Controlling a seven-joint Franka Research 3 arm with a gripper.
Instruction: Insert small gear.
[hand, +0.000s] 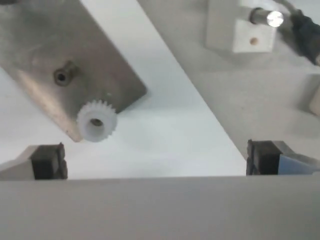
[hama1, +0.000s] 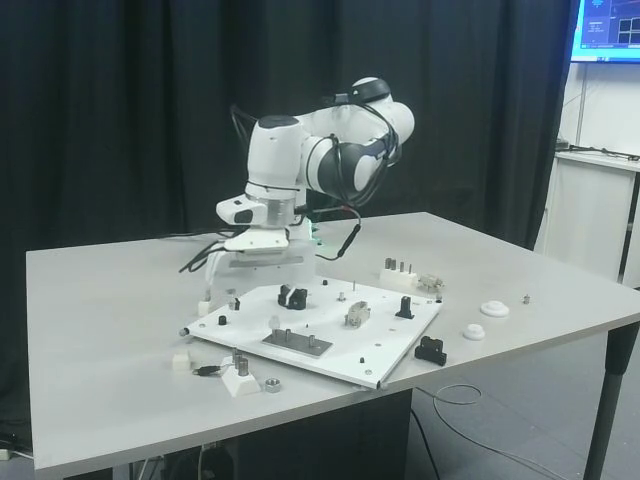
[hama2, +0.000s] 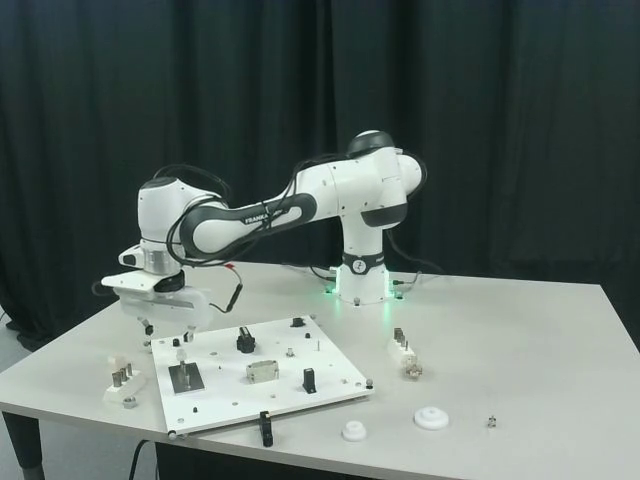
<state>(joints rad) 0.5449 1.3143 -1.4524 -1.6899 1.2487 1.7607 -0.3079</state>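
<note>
The small gear (hand: 96, 121), white and toothed, sits on a peg at one corner of the grey metal plate (hand: 65, 60), its bore showing the peg's tip; a second, bare peg (hand: 63, 76) stands further along the same plate, apart from the gear; the plate lies flat on the white board (hand: 165, 135), which rests on the grey table (hama1: 100, 300); the gripper (hand: 155, 160) hangs above the board with its jaws spread wide and nothing between them, each black pad (hand: 47, 161) well clear of the gear; in the wrist view a white block (hand: 240, 27) with a metal pin and a black cable (hand: 305, 35) sits off the board on the table; in the first room view the white arm (hama1: 320, 150) reaches down over the board's far corner, and black fixtures (hama1: 292, 296) stand on the board; two white round parts (hama1: 494, 308) lie on the table beside the board, apart from it.
</note>
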